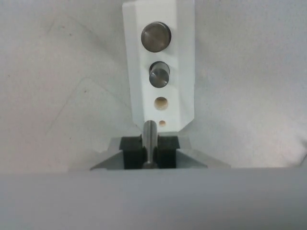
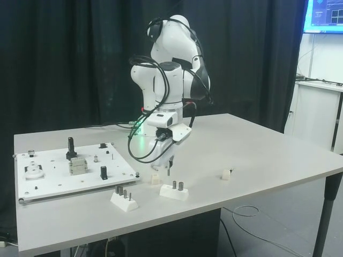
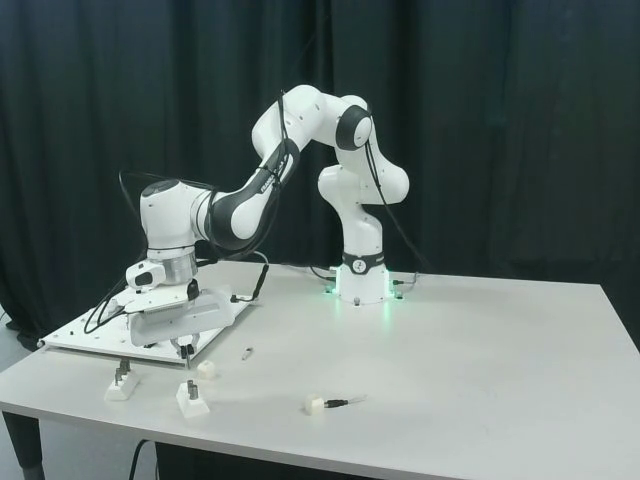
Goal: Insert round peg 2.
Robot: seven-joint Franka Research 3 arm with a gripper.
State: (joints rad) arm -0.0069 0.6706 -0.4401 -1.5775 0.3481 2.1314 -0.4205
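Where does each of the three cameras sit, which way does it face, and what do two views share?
Wrist view: on the arm's wrist, looking down past the gripper, shut on a peg, at the white peg block.
First room view: off the table, facing the arm and the white board.
Second room view: off another side of the table, showing the whole arm from its base.
Both room views share the arm, board and blocks.

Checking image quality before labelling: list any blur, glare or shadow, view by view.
Wrist view: a blurred grey band hides the lower part, and the block throws a soft shadow. First room view: a bright screen top corner. Second room view: green glow at the arm's base.
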